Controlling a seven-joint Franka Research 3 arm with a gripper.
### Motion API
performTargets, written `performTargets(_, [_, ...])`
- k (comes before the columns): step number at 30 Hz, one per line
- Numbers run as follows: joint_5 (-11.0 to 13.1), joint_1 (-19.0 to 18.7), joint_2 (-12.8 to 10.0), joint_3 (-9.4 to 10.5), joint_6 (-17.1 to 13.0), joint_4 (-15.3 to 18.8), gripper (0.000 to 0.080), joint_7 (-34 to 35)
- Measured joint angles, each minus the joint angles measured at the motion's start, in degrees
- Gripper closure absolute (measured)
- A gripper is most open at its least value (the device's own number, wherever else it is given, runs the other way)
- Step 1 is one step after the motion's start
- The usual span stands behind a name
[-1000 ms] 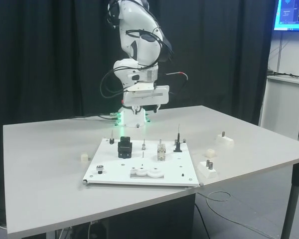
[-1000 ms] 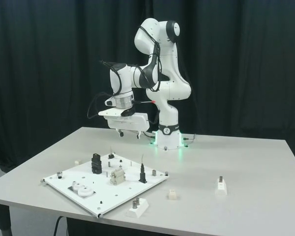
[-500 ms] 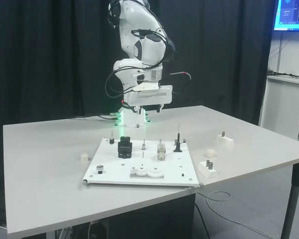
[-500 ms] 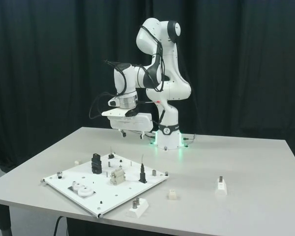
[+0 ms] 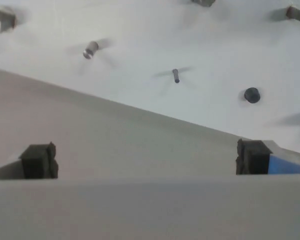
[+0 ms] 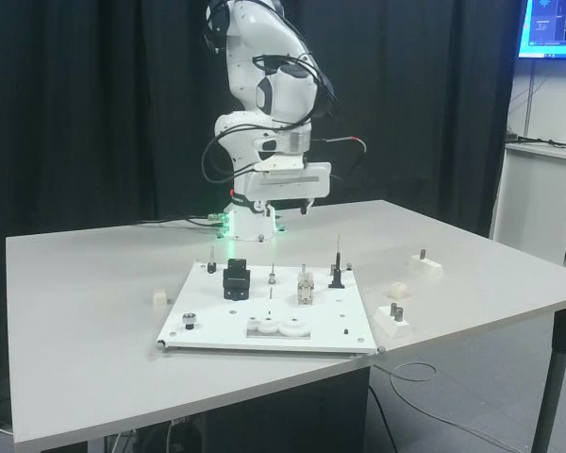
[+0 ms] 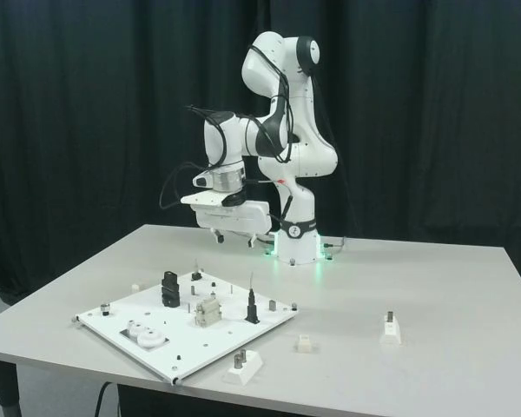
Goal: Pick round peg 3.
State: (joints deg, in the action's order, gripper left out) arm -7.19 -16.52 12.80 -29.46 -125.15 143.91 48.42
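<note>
Your tool (image 5: pixel 145 159) hangs high over the grey desk (image 6: pixel 75 283), its two black fingertips spread wide and holding nothing. Several small pegs stand upright on the flat white assembly board (image 6: pixel 354 330), held ready for picking; which is round peg 3 I cannot tell.

Black curtain (image 7: pixel 87 113) hangs floor to ceiling behind everything, w/ heavy folds. Grey worktop (image 6: pixel 85 311) on dark metal legs (image 6: pixel 551 387); grey floor (image 6: pixel 472 396) beneath, a loose cable (image 6: pixel 424 401) trailing across it. Off to one side, a white cabinet (image 6: pixel 538 193) against a pale wall, and a lit screen (image 6: pixel 553 26) mounted above it. Lighting even, overhead.
</note>
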Motion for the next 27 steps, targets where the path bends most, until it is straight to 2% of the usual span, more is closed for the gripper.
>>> performTargets(12, [0.6,-2.1,-0.6,0.39,-2.4,-0.1,0.0003,6.5])
performTargets(21, [1.5,-3.6,-0.7,0.79,-3.1,-0.4,0.0003,6.2])
performTargets(27, [3.1,-4.4,-1.5,1.22,-4.8,-0.8,0.0003,4.1])
